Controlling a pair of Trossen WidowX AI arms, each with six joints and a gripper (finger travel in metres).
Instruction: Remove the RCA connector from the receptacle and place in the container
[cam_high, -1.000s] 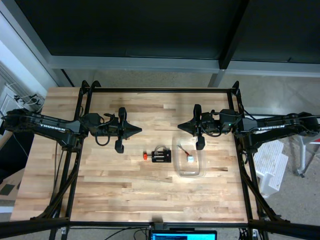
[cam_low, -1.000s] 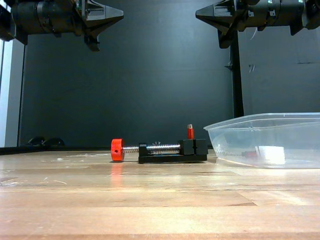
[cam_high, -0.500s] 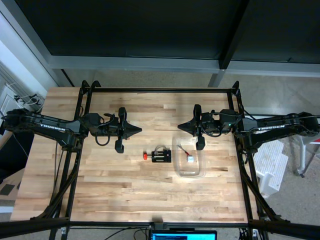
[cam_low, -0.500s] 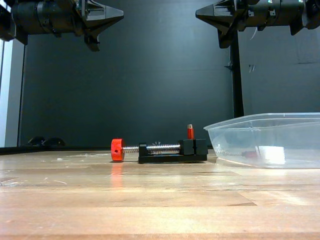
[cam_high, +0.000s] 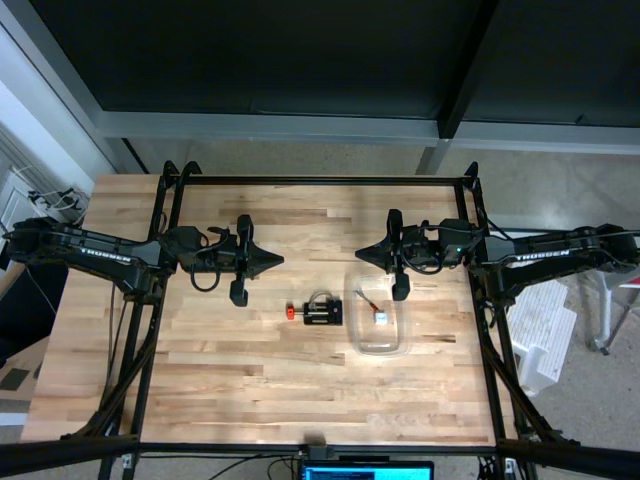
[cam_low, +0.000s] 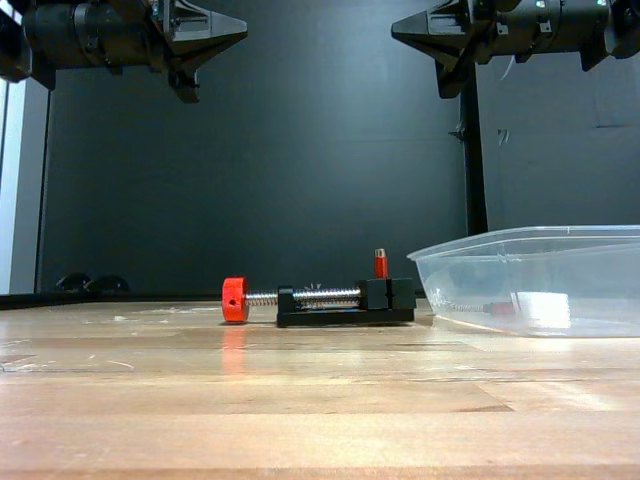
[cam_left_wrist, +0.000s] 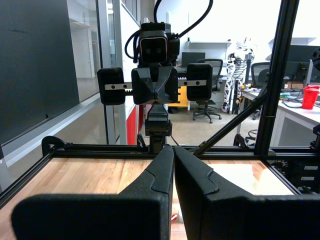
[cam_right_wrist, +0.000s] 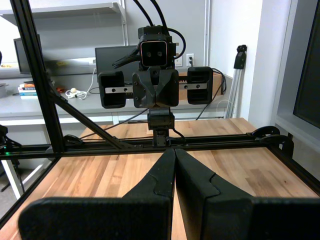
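Note:
The receptacle is a small black block with a round red end cap, lying mid-table; a short red post stands up from it. To its right sits the container, a clear tub. Inside the tub lie the RCA connector, slim and red with a dark pin, and a small white cube. My left gripper hovers high, behind and left of the block, shut and empty. My right gripper hovers behind the tub, shut and empty.
A black frame rail runs along the table's far edge, with side rails under each arm. A dark upright post stands behind the tub. Bare wood stretches from the block to the near edge.

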